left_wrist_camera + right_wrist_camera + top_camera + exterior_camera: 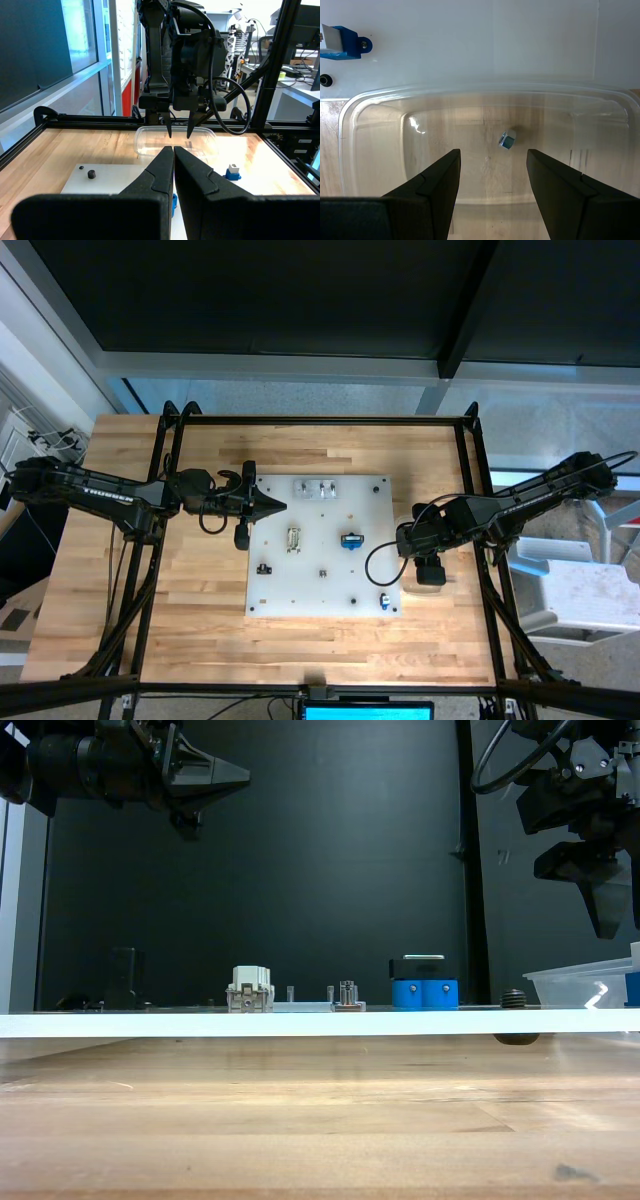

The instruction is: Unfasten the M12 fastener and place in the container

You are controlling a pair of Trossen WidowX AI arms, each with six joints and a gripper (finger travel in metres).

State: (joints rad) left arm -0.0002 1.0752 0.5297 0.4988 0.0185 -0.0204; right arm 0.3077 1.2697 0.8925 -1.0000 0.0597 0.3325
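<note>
Now: M12 nut (508, 139) off its bare stud (513, 998), lying loose in container (370, 102) | right gripper (492, 152) straight above nut, fingers spread wide, empty | left gripper (173, 149) pinched closed, empty, raised at board (300, 590) left edge, well apart | judge: only right-arm pull-back remains

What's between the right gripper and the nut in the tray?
Nothing: the right wrist view shows only bare tray between the open right gripper and the nut. The left gripper is shut over the left edge of the board.
</note>
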